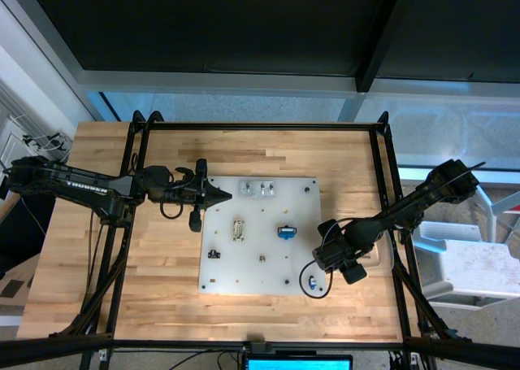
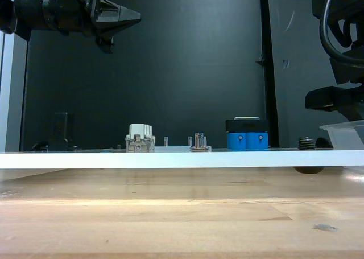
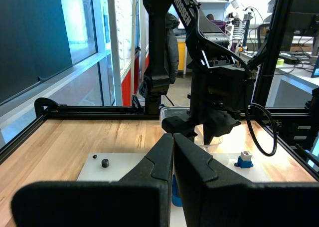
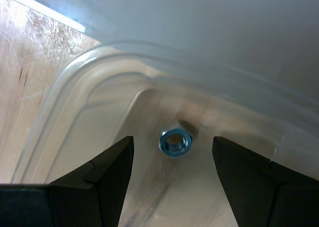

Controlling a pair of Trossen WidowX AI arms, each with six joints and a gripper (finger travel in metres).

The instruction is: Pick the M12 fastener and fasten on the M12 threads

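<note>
The right gripper (image 4: 172, 140), jaws apart astride the nut (image 4: 175, 142) in the tray (image 4: 94, 95), may skid it closing off-centre; left gripper (image 3: 173, 137), closed, idles opposite

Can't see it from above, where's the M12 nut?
Right wrist view: the M12 nut lies inside the clear tray beside the board's right edge, framed by the open right claw; the left claw hovers shut at the board's left edge.
</note>
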